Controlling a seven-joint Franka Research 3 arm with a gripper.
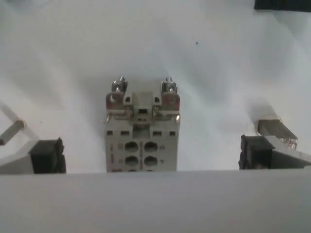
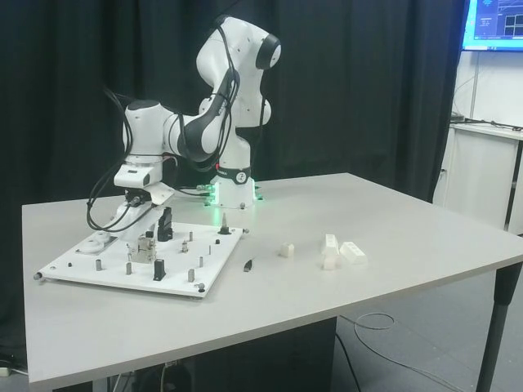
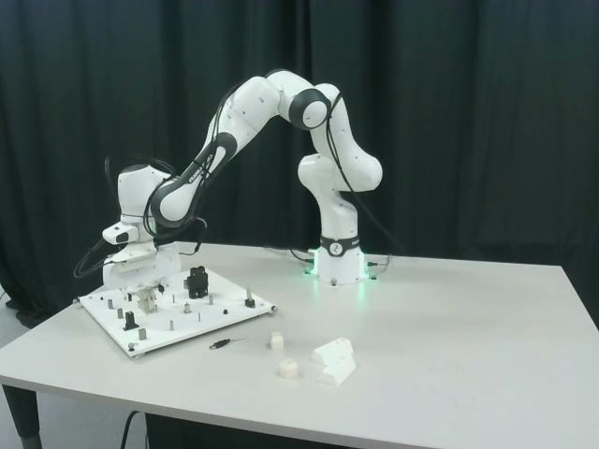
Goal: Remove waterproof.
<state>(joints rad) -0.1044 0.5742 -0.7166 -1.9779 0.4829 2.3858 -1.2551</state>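
In the wrist view the pincer (image 1: pixel 151 155) stands released, its two black fingertips (image 1: pixel 47 156) set wide apart at the left and right edges of the frame's lower half, with the waterproof connector (image 1: pixel 142 128) between them and touching neither. The connector is a pale block with round sockets on its face and two metal screws at its upper end, and it rests on the white board (image 1: pixel 218 68) in the centre of the frame; its lower part is hidden behind the pale band of the wrist housing across the bottom. In the first room view the white arm (image 2: pixel 204 122) bends down from its base toward the left of the frame, and the pincer (image 2: pixel 140 219) hangs just above the connector (image 2: pixel 147 245) on the board (image 2: pixel 90 269), which lies on the grey tabletop (image 2: pixel 368 212) at lower left. Small black fixtures (image 2: pixel 166 224) and short pegs stand on the board around it. Right of the board, on the tabletop, lie a small dark tool (image 2: pixel 248 264) and several white blocks (image 2: pixel 341 250), well apart from the pincer. The second room view shows the same: the arm (image 3: pixel 253 108) reaches to the left of the frame, the pincer (image 3: pixel 142 278) is low over the connector (image 3: pixel 148 299) on the board (image 3: pixel 225 323), with the white blocks (image 3: pixel 334 360) in the lower centre.
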